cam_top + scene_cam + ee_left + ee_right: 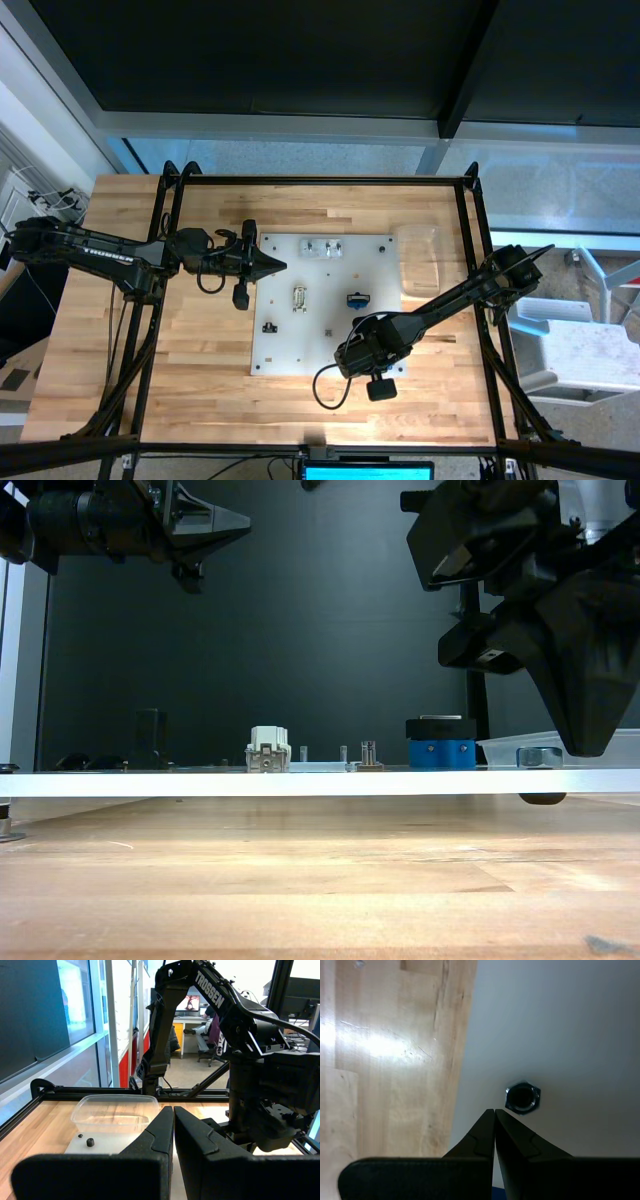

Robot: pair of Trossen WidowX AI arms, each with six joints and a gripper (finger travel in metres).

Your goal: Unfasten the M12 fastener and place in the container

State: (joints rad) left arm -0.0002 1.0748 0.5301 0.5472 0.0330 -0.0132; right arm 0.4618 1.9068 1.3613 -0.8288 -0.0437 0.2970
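The small silver nut point(522, 1097) sits on the white board point(570, 1020), close to the edge where the wooden table point(385, 1060) begins. Its middle looks dark, and I cannot tell if it is on its stud or just lying there. The right gripper point(494, 1111) points down just beside the nut. Its two fingers are pressed together on nothing, and the nut is next to the tips, not between them. In the low view the nut point(540, 756) shows at board level, right by the gripper's tip point(585, 748). There the gripper hides part of the clear container point(615, 742) behind it, so the nut can seem to be inside. From above, the right arm covers the nut, so it cannot be seen there. The container point(420, 260) lies by the board's far right side, well apart from the right gripper. The left gripper point(278, 265) hangs high over the board's left edge. Its fingers point(160, 1130) are pressed together too, with nothing between them.
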